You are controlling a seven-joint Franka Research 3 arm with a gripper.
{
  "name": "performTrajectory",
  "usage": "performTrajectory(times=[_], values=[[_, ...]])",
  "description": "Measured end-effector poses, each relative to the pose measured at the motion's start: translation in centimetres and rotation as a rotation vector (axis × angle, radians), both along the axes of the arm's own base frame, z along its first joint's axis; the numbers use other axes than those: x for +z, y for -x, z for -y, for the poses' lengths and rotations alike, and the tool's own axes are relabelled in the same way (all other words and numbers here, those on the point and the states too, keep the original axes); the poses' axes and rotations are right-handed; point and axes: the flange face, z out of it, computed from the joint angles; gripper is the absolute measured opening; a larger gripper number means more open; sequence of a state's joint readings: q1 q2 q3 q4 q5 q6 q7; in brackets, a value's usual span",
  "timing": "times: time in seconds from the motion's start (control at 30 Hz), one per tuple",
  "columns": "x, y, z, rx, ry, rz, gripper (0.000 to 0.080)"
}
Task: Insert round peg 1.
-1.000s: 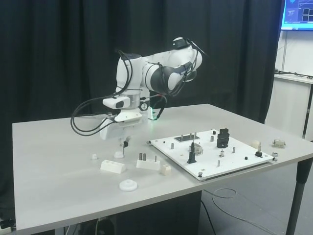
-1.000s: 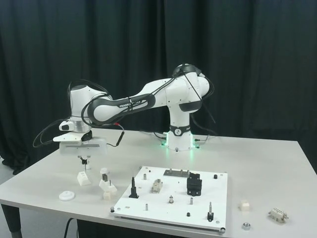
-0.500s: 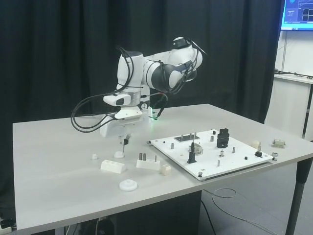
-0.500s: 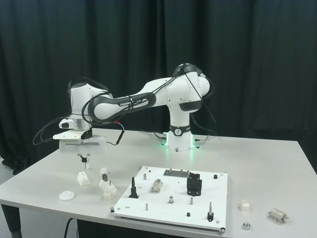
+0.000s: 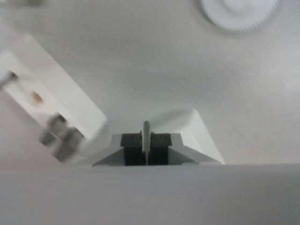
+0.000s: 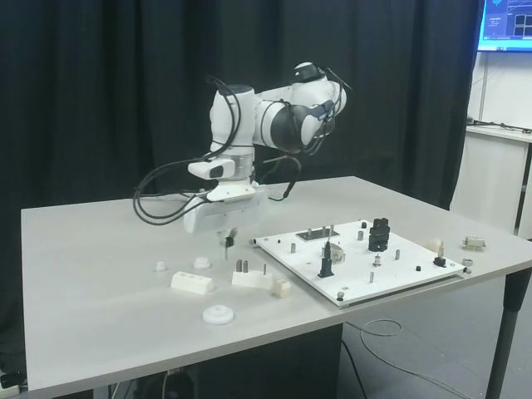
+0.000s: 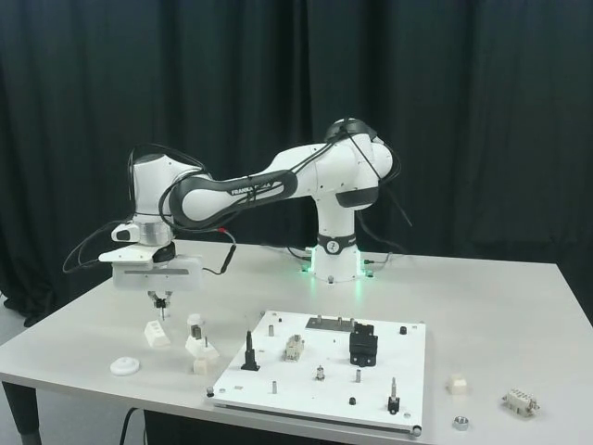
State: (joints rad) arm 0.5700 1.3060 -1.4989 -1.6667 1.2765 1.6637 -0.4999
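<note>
End effector [image 6: 228, 242] hangs above the grey table [image 6: 100, 249], clear of the surface — its fingers are closed on round peg 1 [image 5: 146, 136], a thin grey pin standing up between the black pads in the wrist view. Below it lie two white blocks [image 7: 157, 335] and, near the table's front edge, a white gear [image 7: 124, 366]. The white board [image 7: 408, 366] with its fixtures sits well apart.
</note>
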Motion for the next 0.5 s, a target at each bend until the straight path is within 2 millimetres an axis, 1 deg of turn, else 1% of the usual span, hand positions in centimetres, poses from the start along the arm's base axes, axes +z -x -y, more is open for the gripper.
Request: performTrajectory(times=[0.2,0.37,0.5], values=[[0.6,-1.8,-2.6,-0.012,-0.052,0.017,0.0032],[0.9,-3.2,-5.3,-0.027,-0.094,0.022,0.0032],[1.0,-4.4,-7.9,-0.047,-0.118,0.027,0.0032]])
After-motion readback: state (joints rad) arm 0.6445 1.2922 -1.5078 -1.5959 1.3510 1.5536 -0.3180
